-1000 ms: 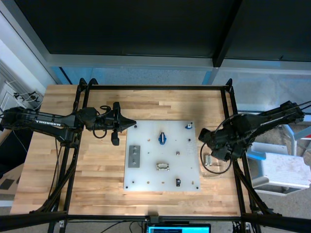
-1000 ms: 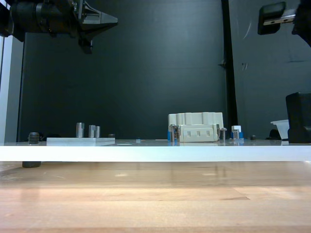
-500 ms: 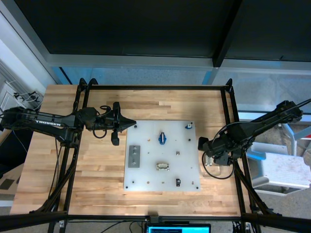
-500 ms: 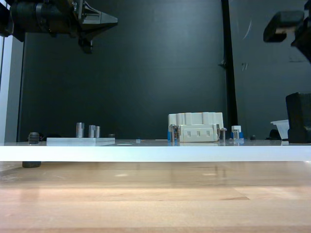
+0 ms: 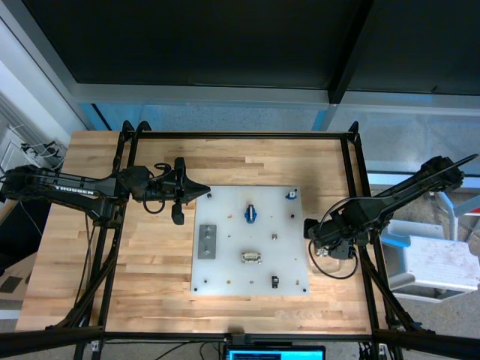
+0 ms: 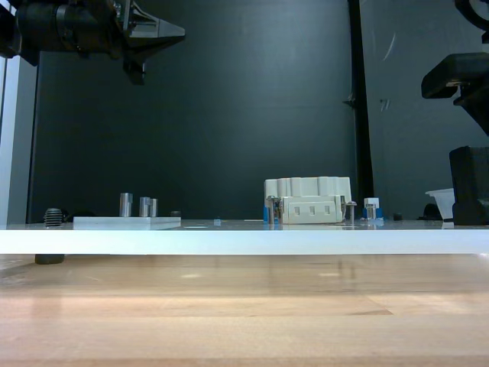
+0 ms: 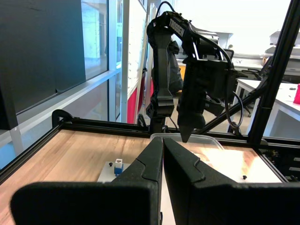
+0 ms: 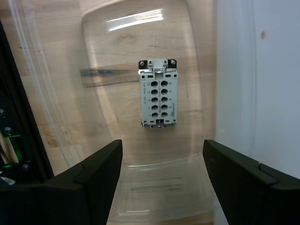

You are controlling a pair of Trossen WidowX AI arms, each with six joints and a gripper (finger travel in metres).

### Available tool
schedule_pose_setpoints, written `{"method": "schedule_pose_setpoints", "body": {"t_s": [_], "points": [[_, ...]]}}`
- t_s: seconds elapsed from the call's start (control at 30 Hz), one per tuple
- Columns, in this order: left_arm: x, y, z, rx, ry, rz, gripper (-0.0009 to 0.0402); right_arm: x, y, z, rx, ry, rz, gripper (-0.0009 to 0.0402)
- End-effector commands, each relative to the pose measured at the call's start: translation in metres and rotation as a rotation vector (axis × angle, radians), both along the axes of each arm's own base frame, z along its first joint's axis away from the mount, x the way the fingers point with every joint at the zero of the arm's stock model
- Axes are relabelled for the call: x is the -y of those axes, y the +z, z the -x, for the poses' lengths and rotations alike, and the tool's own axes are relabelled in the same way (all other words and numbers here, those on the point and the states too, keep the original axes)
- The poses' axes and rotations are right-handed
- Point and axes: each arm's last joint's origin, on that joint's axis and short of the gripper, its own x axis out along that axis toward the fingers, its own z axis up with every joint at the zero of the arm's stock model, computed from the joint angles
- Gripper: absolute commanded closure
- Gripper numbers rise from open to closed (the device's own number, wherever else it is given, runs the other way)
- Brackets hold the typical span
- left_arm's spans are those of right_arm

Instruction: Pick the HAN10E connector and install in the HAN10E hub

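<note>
Right gripper (image 8: pixel 161 187) spread wide, poised over grey-beige rectangular HAN10E connector (image 8: pixel 158 98) in clear plastic tray (image 8: pixel 117 56) beside white board (image 5: pixel 225 225). Connector's long axis crosswise to closing line. Left gripper (image 5: pixel 201 193) pinched together, parked well apart.

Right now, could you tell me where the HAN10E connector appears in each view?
Right wrist view: HAN10E connector lies in the clear tray, ahead of the open right gripper.
High view: hidden under the right gripper, right of the white board.
Low view: not visible.
Left wrist view: not visible.
Left gripper hovers shut at the board's far-left corner.
Shared landmark: white board.
</note>
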Motion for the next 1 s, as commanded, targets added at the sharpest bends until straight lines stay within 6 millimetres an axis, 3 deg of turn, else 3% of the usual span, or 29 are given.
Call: {"method": "schedule_pose_setpoints", "body": {"t_s": [0.03, 0.37, 1.0], "points": [[0.0, 0.0, 0.0, 0.0, 0.0, 0.0, 0.0393, -0.003, -0.004, -0.004, 0.01, -0.004, -0.014, 0.0155], [0.0, 0.0, 0.0, 0.0, 0.0, 0.0, 0.0393, -0.007, -0.026, 0.002, -0.006, 0.02, -0.05, 0.0155], [0.0, 0.0, 0.0, 0.0, 0.0, 0.0, 0.0393, -0.013, -0.043, -0.003, -0.008, 0.038, -0.025, 0.0155]]}}
